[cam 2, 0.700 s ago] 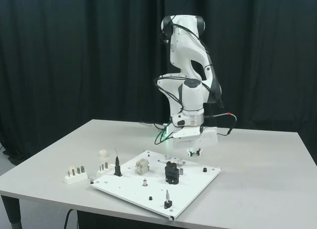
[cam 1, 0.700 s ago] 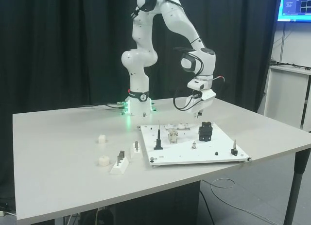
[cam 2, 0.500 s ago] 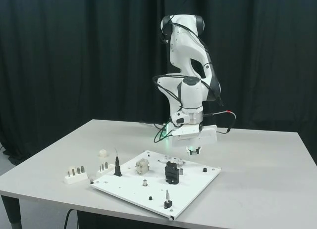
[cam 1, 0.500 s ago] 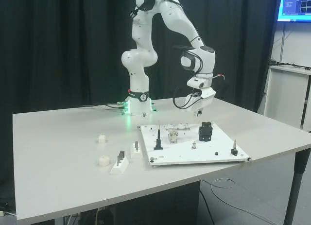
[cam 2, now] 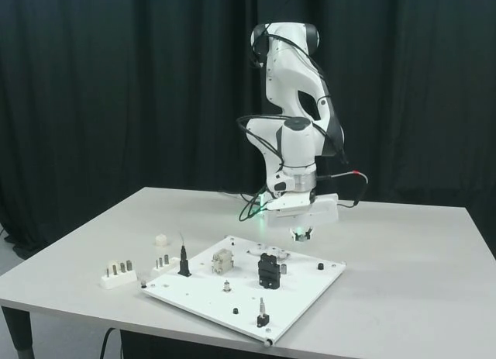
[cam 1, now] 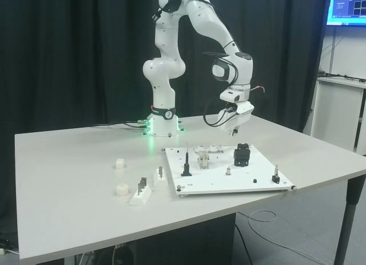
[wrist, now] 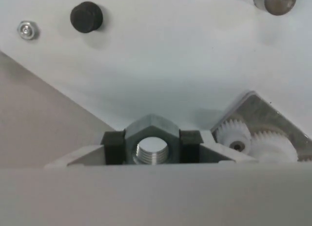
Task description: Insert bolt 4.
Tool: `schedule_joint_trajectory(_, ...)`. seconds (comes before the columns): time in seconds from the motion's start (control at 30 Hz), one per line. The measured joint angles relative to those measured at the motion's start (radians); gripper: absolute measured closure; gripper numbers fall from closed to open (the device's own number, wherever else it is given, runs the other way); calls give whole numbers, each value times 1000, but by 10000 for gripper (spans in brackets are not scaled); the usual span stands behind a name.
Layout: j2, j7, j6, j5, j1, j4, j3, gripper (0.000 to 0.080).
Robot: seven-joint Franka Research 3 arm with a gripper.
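The white arm's two-finger gripper (wrist: 151, 147) was clamped on a grey threaded hex-headed metal bolt (wrist: 151, 149) (bolt 4, presumably), held above the flat white assembly board (cam 1: 229, 173), probably for carrying to its hole.

Honestly we can't read any text, label, brand or number anywhere in these shots. The only thing that looks like it carries writing is the screen (cam 1: 347, 6) up in the corner of the first room view, and we can't make out what it shows. Nothing legible on the white arm (cam 1: 171, 59), the white board (cam 1: 229, 169) or the threaded nut (wrist: 151, 148) in the wrist view either.
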Motion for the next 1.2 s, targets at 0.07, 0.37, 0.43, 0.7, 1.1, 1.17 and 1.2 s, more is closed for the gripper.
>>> schedule_joint_trajectory(0.07,-1,-2,0,-1,1,1,0,577)
schedule_joint_trajectory(0.37,-15,-23,-3,-10,7,5,7,577)
schedule_joint_trajectory(0.43,-18,-28,-3,-13,8,5,9,577)
schedule_joint_trajectory(0.7,-27,-35,-6,-33,18,6,12,577)
schedule_joint_trajectory(1.1,-28,-39,-6,-65,33,10,28,577)
schedule_joint_trajectory(1.17,-28,-40,-6,-67,34,12,36,577)
schedule_joint_trajectory(1.2,-28,-42,-5,-67,34,12,41,577)
